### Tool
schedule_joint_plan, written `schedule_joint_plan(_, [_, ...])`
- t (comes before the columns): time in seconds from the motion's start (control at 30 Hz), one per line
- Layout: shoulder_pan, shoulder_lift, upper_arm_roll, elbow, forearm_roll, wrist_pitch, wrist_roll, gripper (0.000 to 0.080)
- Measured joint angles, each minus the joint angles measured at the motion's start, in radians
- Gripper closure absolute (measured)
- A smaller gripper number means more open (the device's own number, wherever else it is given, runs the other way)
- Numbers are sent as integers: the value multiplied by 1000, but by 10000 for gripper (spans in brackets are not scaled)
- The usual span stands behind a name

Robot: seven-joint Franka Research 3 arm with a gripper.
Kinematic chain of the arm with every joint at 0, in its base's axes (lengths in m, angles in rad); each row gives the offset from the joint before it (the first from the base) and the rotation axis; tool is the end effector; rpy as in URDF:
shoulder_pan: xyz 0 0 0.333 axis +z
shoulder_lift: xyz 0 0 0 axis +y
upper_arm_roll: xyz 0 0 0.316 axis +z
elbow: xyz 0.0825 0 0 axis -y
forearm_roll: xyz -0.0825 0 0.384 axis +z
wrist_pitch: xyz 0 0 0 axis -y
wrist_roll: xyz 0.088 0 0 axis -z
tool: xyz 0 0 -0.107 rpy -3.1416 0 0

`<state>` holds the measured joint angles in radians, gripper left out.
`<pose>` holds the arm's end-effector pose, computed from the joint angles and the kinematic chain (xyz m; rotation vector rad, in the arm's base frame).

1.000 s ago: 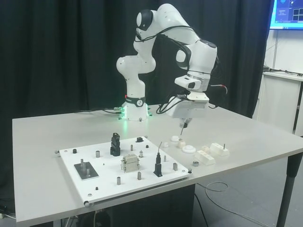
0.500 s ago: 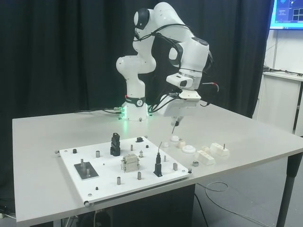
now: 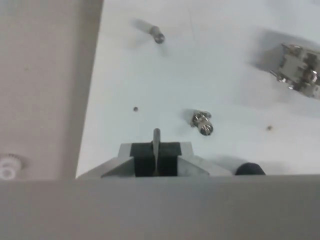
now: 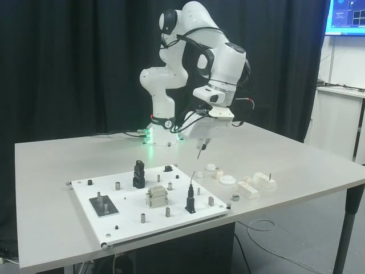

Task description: Insert round peg 1.

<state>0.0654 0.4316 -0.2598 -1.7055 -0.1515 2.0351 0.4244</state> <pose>0.6415 -0.1186 0.3435 2.7910 -0.7521 -0.0901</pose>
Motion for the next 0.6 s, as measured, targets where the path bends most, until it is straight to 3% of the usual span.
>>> schedule_joint_plan(0.3, [-31,-15,0,-3,7,-6,32,788])
schedule_joint_plan(0.6, [-48,-48,-1,-32,43,17,18,788])
